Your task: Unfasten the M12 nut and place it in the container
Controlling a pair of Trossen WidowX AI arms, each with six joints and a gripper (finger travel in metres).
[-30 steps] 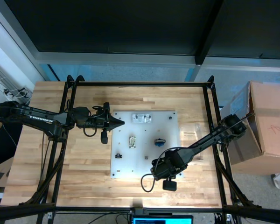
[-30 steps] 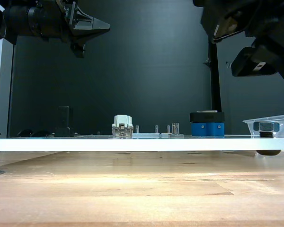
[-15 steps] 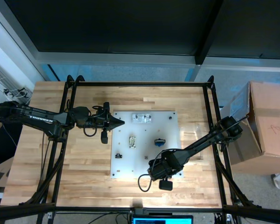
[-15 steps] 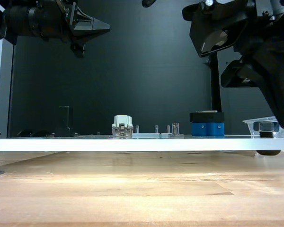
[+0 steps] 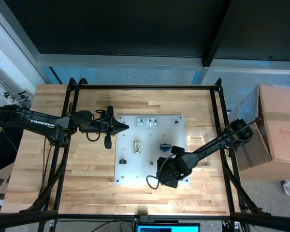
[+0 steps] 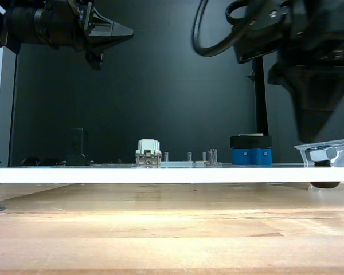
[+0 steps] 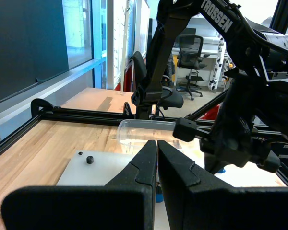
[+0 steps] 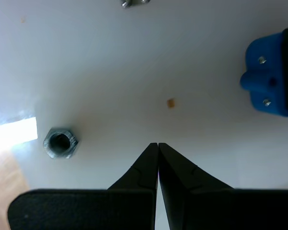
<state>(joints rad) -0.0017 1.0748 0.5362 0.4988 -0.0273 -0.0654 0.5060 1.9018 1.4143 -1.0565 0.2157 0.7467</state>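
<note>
The left gripper point(image 5: 125, 127) hangs in the air over the left edge of the white board point(image 5: 135, 166). It points right, and its fingers point(image 7: 146, 155) are pressed together on nothing. It is well apart from the nut.

Further right, past the blue block point(image 5: 165, 147), the right gripper point(image 6: 311, 136) points straight down over the near right part of the board. Its fingers point(image 8: 149, 165) are also together and hold nothing.

The nut point(image 6: 321, 153) sits on its stud at the board's near right edge, with a little of the black stud showing beneath it. In the high view the right arm covers that spot.

The low view puts the nut below the right gripper's tip and slightly to the right. In the right wrist view the nut point(image 8: 61, 142) stands off to one side of the closed tips, not under them. Its hole faces the camera, so its axis is upright, in line with the gripper.

My reading is that the right arm, by far the nearer, must shift sideways, part its fingers and then come down around the nut.

The clear tray point(image 5: 198, 136) lies right of the board, further away than the nut.
</note>
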